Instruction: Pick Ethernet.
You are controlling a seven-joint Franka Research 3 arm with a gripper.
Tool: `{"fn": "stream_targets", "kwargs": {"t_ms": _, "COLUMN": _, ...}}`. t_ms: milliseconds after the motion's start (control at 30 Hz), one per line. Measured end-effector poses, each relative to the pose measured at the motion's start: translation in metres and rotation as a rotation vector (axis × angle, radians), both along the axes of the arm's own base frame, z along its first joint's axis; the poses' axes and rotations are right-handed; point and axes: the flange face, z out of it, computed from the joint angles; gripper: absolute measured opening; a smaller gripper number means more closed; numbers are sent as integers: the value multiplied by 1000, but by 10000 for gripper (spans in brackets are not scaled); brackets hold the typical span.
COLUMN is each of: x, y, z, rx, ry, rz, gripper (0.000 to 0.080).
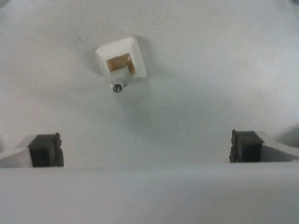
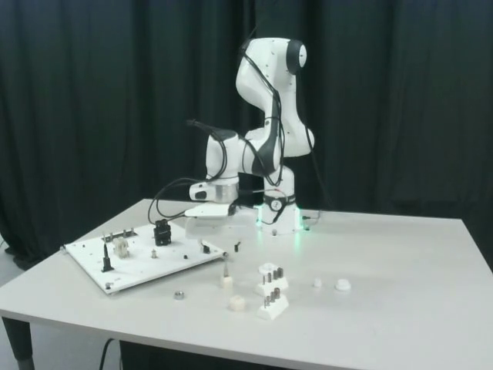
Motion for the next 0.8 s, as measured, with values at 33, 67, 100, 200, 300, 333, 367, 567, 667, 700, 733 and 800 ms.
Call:
{"fn": "stream_targets", "kwargs": {"t_ms": 33, "x": 0, "y": 0, "z": 0, "rx": 0, "ry": -5, "rz": 5, "gripper": 800}}
{"fn": "stream_targets", "kwargs": {"t_ms": 67, "x": 1, "y": 0, "z": 0, "rx": -1, "ry": -9, "rz": 11, "gripper": 800}}
{"fn": "stream_targets", "kwargs": {"t_ms": 100, "x": 1, "y": 1, "z": 0, "rx": -2, "ry": -13, "rz": 19, "gripper": 800}}
{"fn": "stream_targets", "kwargs": {"t_ms": 200, "x": 3, "y": 2, "z": -1, "rx": -3, "ry": -19, "rz": 56, "gripper": 800}}
{"fn": "stream_targets", "kwargs": {"t_ms": 300, "x": 3, "y": 4, "z": -4, "rx": -2, "ry": -18, "rz": 95, "gripper": 800}}
{"fn": "stream_targets", "kwargs": {"t_ms": 333, "x": 4, "y": 5, "z": -5, "rx": -2, "ry": -18, "rz": 105, "gripper": 800}}
{"fn": "stream_targets", "kwargs": {"t_ms": 367, "x": 4, "y": 5, "z": -6, "rx": -2, "ry": -17, "rz": 114, "gripper": 800}}
{"fn": "stream_targets", "kwargs": {"t_ms": 567, "x": 4, "y": 11, "z": -17, "rx": 5, "ry": -6, "rz": 165, "gripper": 800}}
{"fn": "stream_targets", "kwargs": {"t_ms": 667, "x": 4, "y": 14, "z": -22, "rx": 8, "ry": 0, "rz": 185, "gripper": 800}}
{"fn": "stream_targets", "kwargs": {"t_ms": 700, "x": 5, "y": 15, "z": -24, "rx": 8, "ry": 1, "rz": 192, "gripper": 800}}
{"fn": "stream_targets", "kwargs": {"t_ms": 733, "x": 5, "y": 16, "z": -25, "rx": 8, "ry": 3, "rz": 199, "gripper": 800}}
{"fn": "stream_targets", "kwargs": {"t_ms": 800, "x": 5, "y": 17, "z": -28, "rx": 6, "ry": 5, "rz": 218, "gripper": 800}}
